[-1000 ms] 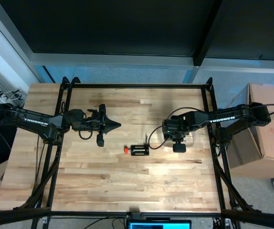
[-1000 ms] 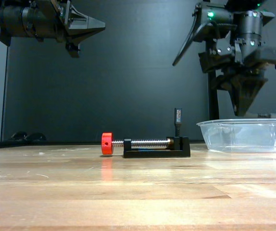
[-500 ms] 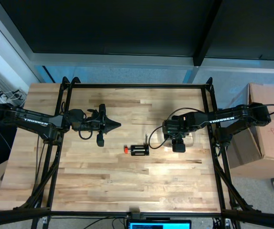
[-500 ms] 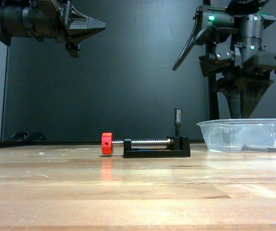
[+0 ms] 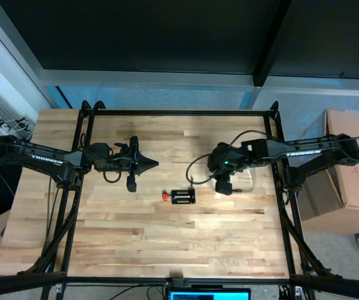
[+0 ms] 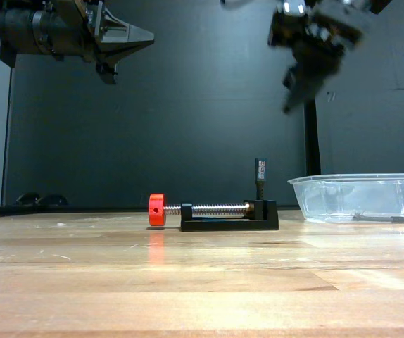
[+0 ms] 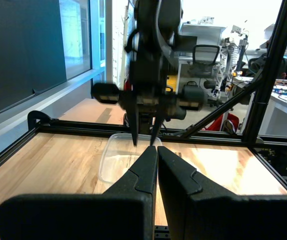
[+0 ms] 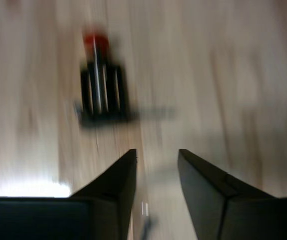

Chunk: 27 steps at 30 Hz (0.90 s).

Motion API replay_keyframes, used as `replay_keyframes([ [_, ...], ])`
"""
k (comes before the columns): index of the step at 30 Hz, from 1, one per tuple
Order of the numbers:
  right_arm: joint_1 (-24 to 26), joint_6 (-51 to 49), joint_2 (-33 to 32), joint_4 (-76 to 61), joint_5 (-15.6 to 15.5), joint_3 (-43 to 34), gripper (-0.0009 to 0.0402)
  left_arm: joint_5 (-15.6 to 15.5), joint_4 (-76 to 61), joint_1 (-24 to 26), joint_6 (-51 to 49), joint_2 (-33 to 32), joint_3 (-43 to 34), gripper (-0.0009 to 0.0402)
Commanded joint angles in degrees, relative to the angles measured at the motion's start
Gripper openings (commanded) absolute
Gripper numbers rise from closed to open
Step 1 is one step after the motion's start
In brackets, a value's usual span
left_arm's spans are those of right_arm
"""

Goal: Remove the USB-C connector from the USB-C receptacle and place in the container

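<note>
The white brand word TROSSEN runs along the left arm (image 5: 42,159) in the high view, and again along the right arm (image 5: 306,147). A red scrawl on the cardboard box (image 5: 354,170) cannot be read; no other lettering is legible

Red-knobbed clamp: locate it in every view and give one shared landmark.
High view: clamp mid-table, nearer the open right claw than the shut left claw; both claws are raised.
Low view: clamp at centre on the wood, left of the container.
Left wrist view: cannot tell; the left claw blocks it.
Right wrist view: clamp beyond the right claw.
Landmark: the container, seen in three views; the USB-C connector lies free inside.
</note>
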<state>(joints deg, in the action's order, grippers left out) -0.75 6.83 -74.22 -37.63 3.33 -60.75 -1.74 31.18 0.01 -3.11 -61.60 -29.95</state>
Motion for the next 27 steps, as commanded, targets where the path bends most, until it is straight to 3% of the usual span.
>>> replay_keyframes([
  [1, 0.0, 0.1, 3.3, 8.5, 0.0, 1.4, 0.0047, 0.0, 0.0, 0.0, 0.0, 0.0, 0.0, 0.0],
  [4, 0.1, -1.2, 5.8, 17.3, 0.1, 3.2, -0.0005, 0.0, 0.0, 0.0, 0.0, 0.0, 0.0, 0.0],
  [14, 2.8, -3.8, 8.7, 45.3, -2.0, 13.8, 0.0, 0.0, 0.0, 0.0, 0.0, 0.0, 0.0, 0.0],
  [18, 2.7, -3.7, 10.2, 53.2, -2.2, 18.2, 0.0, 0.0, 0.0, 0.0, 0.0, 0.0, 0.0, 0.0],
  [21, 2.8, -2.2, 11.3, 59.7, -4.4, 21.9, 0.0, 0.0, 0.0, 0.0, 0.0, 0.0, 0.0, 0.0],
  [27, 2.8, -1.3, 12.2, 65.4, -4.4, 26.5, 0.0, 0.0, 0.0, 0.0, 0.0, 0.0, 0.0, 0.0],
])
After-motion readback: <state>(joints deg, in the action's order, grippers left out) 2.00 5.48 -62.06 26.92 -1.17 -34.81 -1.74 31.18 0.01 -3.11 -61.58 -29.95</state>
